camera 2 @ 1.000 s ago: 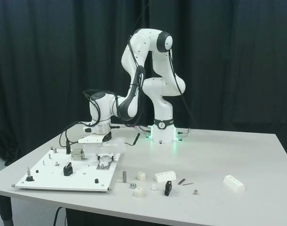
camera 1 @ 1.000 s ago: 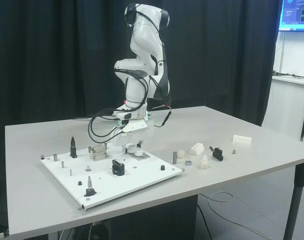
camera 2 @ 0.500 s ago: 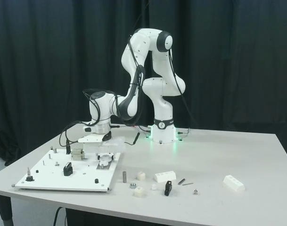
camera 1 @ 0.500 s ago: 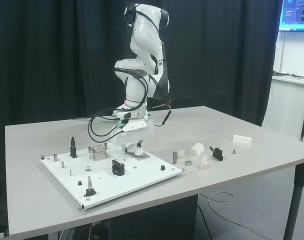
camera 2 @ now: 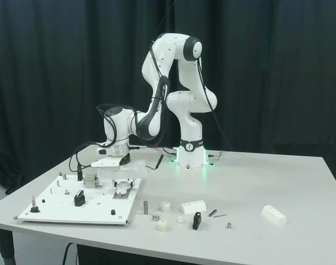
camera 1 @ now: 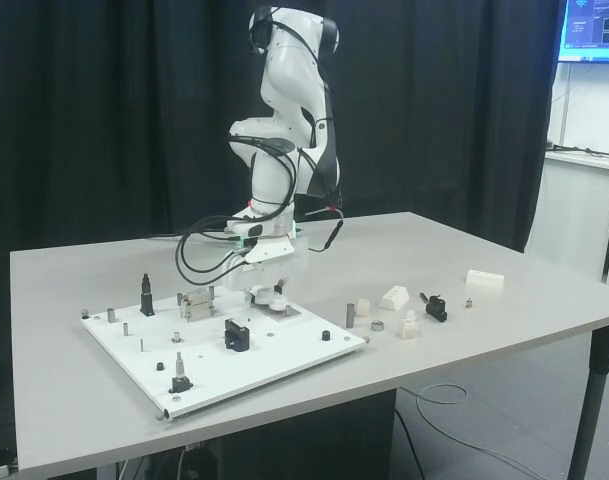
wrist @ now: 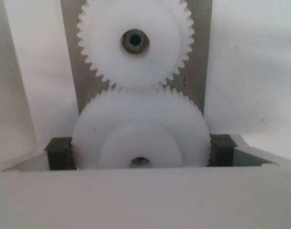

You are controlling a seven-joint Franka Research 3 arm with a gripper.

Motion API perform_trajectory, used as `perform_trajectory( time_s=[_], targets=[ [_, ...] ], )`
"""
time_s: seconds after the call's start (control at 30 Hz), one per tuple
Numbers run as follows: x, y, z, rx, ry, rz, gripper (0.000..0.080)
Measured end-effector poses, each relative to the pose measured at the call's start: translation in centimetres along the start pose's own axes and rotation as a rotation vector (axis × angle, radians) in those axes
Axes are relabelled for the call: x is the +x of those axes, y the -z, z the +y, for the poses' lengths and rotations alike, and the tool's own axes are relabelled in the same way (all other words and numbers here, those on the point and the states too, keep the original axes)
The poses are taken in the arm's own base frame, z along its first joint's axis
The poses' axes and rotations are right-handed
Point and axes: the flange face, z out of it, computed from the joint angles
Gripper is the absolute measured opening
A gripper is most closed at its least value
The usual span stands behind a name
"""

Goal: Remove large gear.

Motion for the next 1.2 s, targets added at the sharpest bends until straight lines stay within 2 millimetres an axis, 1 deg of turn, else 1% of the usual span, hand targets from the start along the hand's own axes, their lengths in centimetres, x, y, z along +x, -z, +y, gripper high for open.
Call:
perform_trajectory(
  time_s=[0.7, 1.2],
  targets=[
    [0.06, 0.52, 0.13, 0.004, -0.003, -0.01, 0.0597],
    [0.08, 0.55, 0.14, 0.004, -0.004, -0.01, 0.0597]
  ],
)
